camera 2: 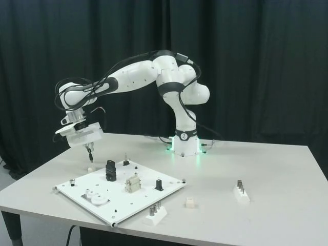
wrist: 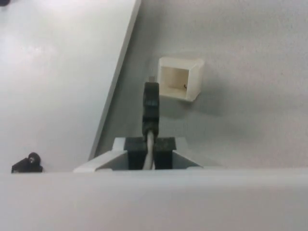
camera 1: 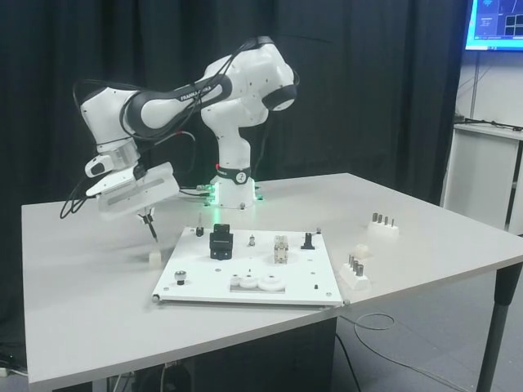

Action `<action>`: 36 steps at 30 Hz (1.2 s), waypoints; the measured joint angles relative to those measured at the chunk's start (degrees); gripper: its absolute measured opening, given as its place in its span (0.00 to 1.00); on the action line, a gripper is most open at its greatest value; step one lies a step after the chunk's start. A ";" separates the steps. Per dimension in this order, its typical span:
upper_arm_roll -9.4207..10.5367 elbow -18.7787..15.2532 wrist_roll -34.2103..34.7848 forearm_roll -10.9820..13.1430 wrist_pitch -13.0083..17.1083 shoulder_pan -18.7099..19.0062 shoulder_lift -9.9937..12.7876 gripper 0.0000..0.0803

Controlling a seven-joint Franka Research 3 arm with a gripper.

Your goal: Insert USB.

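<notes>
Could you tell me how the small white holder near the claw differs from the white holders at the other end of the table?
The small white holder is an open, hollow box; the pin holder and the far pin holder carry upright pins. It sits under the USB plug; they sit apart from the claw. All rest on the grey table.

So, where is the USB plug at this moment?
The USB plug is held in the gripper, in the air above the small white holder on the grey table, beside the white board.
</notes>
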 joint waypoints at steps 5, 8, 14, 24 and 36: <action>1.30 -0.25 1.05 -2.29 2.27 0.00 -2.44 0.04; 2.59 -0.70 1.90 -4.13 4.45 -0.03 -4.59 0.04; 6.76 -2.21 4.98 -9.74 10.76 -0.53 -10.97 0.04; 15.70 -6.45 11.08 -21.71 22.41 -3.36 -24.55 0.04; 17.35 -6.93 11.94 -25.56 25.07 -3.83 -29.08 0.04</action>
